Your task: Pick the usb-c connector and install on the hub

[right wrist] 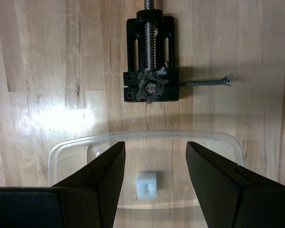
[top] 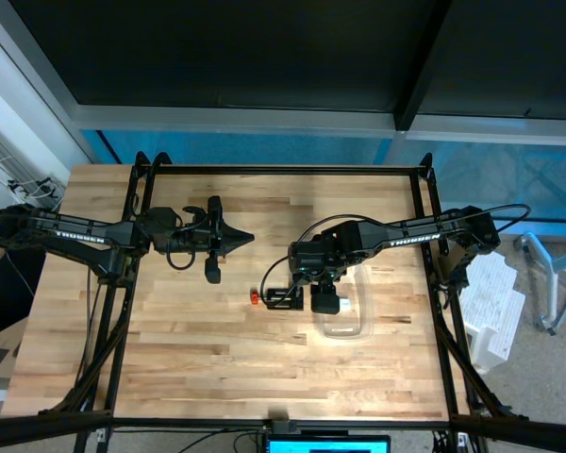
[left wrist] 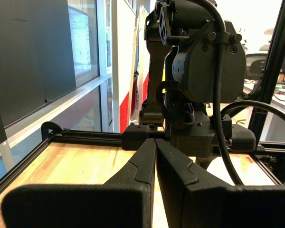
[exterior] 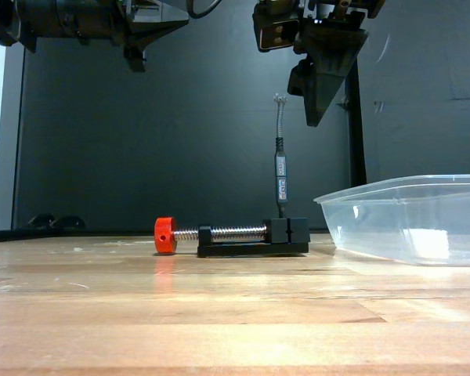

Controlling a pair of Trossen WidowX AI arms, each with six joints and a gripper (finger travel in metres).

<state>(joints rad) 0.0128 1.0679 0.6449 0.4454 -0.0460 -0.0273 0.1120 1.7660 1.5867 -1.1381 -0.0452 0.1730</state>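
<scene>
**Table (exterior: 219, 329) up front, plug (exterior: 280, 176) apparently home**

Far left, the left gripper (top: 248, 238) hangs high over the wood, fingers pressed together on nothing. At centre the hub (exterior: 254, 237) lies flat, with the plug standing upright out of its block (seated, I judge, so the install looks done). Above, the right gripper (right wrist: 155, 143) is spread wide and empty over the rim of the tray (exterior: 407, 188). Only backing away seems left.

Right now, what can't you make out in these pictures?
The usb-c connector: too small to tell apart from the stem on the hub, in every view.
What lies ahead of the left claw, shut and parked high at left: the right arm fills its wrist view.
The clear tray under the open right claw: right end cut off by the low view's edge.
</scene>
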